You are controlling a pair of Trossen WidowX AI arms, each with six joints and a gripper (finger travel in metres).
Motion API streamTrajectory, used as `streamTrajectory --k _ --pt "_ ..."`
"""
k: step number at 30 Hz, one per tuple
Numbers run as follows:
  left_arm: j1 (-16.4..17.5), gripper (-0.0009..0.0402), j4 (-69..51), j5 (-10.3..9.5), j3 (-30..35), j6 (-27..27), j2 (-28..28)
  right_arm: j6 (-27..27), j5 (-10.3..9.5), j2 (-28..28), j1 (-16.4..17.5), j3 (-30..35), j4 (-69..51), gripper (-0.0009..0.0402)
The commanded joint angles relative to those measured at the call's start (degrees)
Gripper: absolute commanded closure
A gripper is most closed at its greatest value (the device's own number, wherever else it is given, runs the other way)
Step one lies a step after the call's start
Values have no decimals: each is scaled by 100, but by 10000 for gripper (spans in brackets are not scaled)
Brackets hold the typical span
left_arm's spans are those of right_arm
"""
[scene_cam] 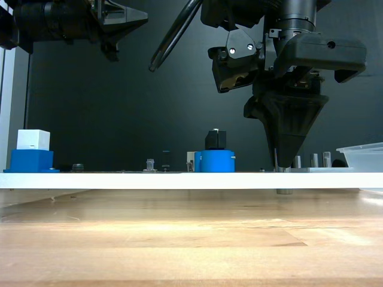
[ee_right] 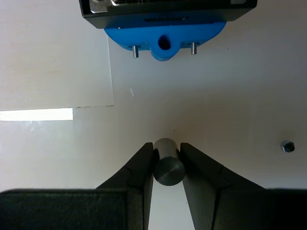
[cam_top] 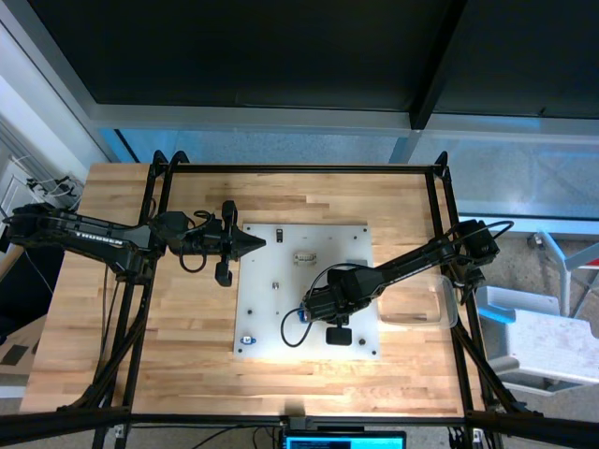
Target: Pick the 16mm cylinder and place it in the taskboard
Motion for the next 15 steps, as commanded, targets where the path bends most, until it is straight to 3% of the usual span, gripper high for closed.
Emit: streamTrajectory --k 1,15 --pt "2 393 0 0 0 0 0 2 7 0 2 11 9 384" --pt "0 393 0 0 0 2 0 2 9 0 2 11 42 384"
